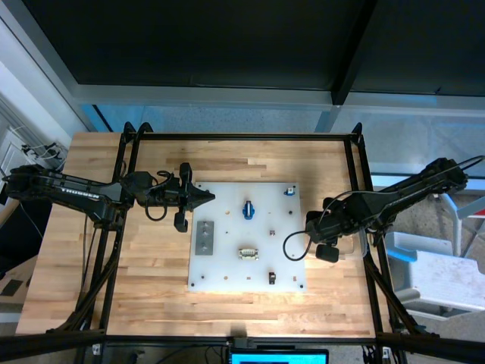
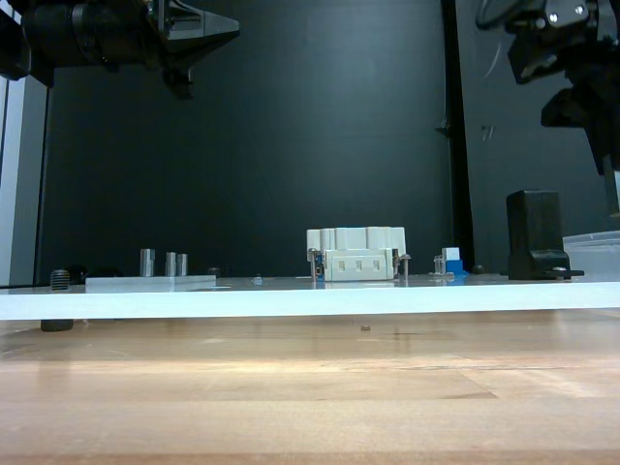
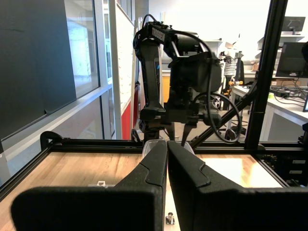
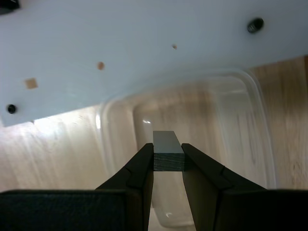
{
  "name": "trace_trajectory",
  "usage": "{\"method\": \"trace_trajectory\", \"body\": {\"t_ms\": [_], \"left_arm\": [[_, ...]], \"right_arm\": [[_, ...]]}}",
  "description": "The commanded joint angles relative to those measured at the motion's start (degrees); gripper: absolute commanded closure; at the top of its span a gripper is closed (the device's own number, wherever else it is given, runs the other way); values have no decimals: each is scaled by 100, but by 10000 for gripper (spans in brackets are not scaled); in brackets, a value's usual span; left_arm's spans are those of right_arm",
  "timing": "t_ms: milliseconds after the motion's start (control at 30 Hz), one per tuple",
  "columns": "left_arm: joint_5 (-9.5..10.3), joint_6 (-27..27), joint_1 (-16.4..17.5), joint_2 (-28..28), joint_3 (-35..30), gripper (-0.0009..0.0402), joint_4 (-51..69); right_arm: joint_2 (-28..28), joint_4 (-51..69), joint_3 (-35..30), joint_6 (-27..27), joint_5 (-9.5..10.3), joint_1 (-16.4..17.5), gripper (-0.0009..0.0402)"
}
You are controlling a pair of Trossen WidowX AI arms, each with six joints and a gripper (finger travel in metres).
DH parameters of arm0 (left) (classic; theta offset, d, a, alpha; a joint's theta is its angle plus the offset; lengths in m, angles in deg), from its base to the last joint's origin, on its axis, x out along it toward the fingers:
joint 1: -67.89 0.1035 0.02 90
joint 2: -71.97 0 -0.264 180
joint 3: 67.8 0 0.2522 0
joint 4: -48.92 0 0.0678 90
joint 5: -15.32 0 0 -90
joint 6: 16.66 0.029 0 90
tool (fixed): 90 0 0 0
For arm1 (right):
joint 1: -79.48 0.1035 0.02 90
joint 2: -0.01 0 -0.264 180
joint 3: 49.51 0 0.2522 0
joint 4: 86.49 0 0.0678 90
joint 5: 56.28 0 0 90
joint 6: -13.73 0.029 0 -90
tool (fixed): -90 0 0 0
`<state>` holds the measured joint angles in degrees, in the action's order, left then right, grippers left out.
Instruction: Pick the 16mm bar from the taskboard and place it in the container
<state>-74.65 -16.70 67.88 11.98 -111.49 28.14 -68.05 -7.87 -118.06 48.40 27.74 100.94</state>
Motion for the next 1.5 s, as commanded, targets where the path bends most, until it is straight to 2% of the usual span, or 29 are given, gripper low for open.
{"method": "trace_trajectory", "body": {"t_ms": [33, 567, 1233, 1500], "left_arm": [[0, 2, 2, 0, -2, 393, 0], [0, 2, 2, 0, -2, 393, 0], [0, 2, 0, 0, -2, 393, 0], [0, 2, 0, 0, -2, 393, -2]], "right_arm": [[155, -7, 170, 2, 4, -37, 361], [658, 50, 741, 160, 24, -76, 361], [667, 66, 763, 258, 13, -74, 361], [667, 66, 763, 260, 2, -72, 324]]}}
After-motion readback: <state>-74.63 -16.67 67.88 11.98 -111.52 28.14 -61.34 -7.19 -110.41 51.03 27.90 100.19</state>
